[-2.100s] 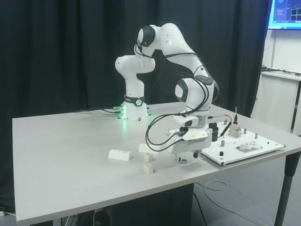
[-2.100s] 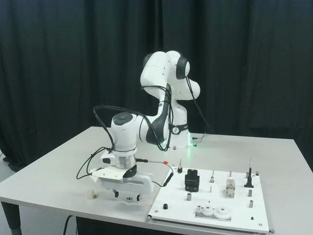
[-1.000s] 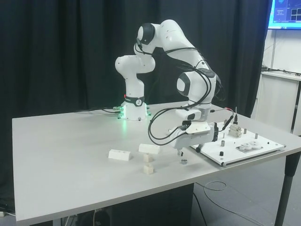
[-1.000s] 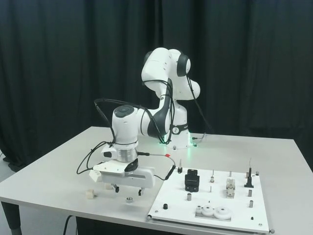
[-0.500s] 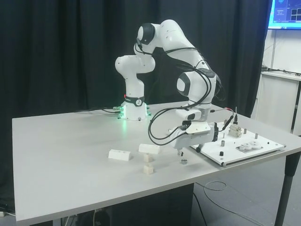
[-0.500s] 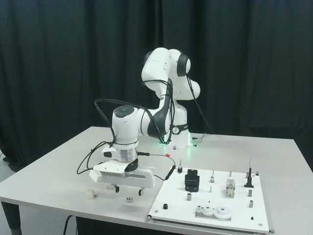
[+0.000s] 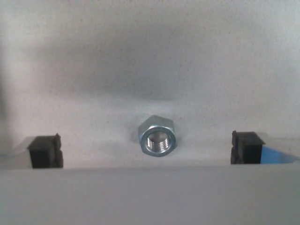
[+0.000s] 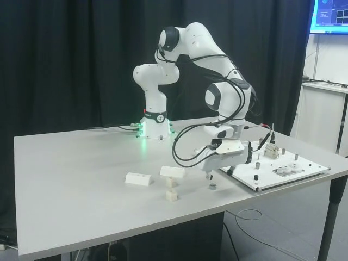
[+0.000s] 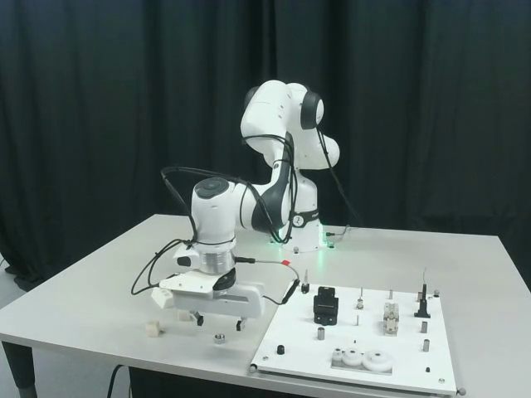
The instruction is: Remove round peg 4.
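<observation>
hand (image 7: 146, 149) spread above nut (image 7: 157, 136)

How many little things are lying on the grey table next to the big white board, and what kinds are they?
White blocks: 3
Metal nut: 1
Total: 4

Arm: the white arm (image 9: 249, 207) bends down from its base at the back of the grey table (image 9: 108, 282), wrist low near the front edge.
Gripper: the gripper (image 9: 217, 323) hangs just above the tabletop, fingers spread apart, holding nothing.
Nut: a small nut (image 9: 220, 337) lies on the table under the gripper, clear of both fingers.
Block: a small white block (image 9: 153, 329) sits near the gripper, on the side away from the board.
Board: a white board (image 9: 365, 336) lies beside the gripper, carrying pegs, white gears (image 9: 362, 359) and a black part (image 9: 325, 305).
</observation>
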Tool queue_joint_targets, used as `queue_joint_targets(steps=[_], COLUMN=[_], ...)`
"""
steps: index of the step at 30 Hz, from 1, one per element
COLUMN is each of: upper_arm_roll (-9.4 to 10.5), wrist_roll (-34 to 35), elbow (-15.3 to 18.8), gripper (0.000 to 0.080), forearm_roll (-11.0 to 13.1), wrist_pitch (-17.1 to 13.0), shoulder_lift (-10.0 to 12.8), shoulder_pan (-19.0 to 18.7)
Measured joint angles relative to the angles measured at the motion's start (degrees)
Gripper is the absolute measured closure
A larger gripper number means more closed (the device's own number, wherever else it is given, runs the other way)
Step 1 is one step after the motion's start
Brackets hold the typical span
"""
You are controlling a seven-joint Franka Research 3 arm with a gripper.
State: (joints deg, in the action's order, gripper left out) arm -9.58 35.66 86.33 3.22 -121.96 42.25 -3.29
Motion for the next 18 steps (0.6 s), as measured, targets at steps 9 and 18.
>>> queue_joint_targets(steps=[9, 18], upper_arm_roll=[0.00, 0.00], wrist_roll=[0.0, 0.2], elbow=[0.0, 0.0], gripper=[0.0003, 0.0003], forearm_roll=[0.0, 0.0], wrist_pitch=[0.8, 1.8], shoulder_lift=[-0.3, -0.8], shoulder_pan=[-0.2, -0.2])
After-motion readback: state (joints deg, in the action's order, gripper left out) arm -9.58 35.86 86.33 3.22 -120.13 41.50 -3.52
